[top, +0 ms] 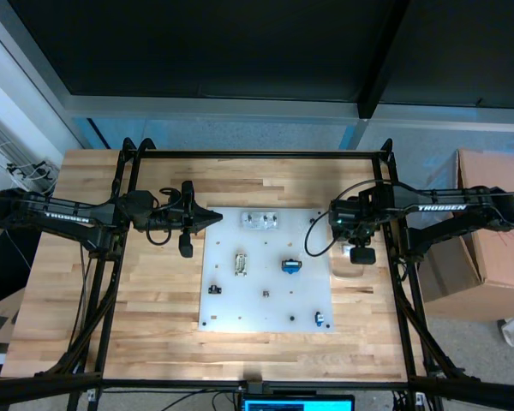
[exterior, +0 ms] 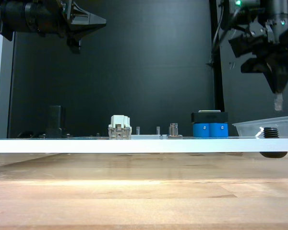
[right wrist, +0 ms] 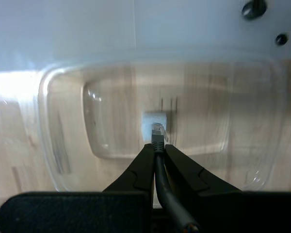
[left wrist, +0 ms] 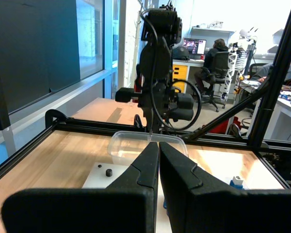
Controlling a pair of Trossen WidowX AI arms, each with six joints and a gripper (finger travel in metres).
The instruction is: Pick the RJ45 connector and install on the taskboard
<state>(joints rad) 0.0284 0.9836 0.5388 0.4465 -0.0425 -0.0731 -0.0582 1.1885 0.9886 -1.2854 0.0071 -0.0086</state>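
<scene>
My right gripper (right wrist: 156, 145) pinches the RJ45 connector (right wrist: 158, 130) just behind its tip, long axis pointing straight down over the clear tray (right wrist: 63, 160), so the taskboard (top: 240, 308) lies to my left. The plug is small and translucent, on a dark cable (right wrist: 172, 204). My left gripper (top: 214, 218), closed on nothing, hovers high at the board's left edge.

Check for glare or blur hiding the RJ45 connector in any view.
Right wrist view: right gripper holds the RJ45 connector sharp over the clear tray; glare whitens the table beside it. Low view: connector pale against dark backdrop, foreground wood blurred. Left wrist view: shut left gripper over the board, bright room behind.
</scene>
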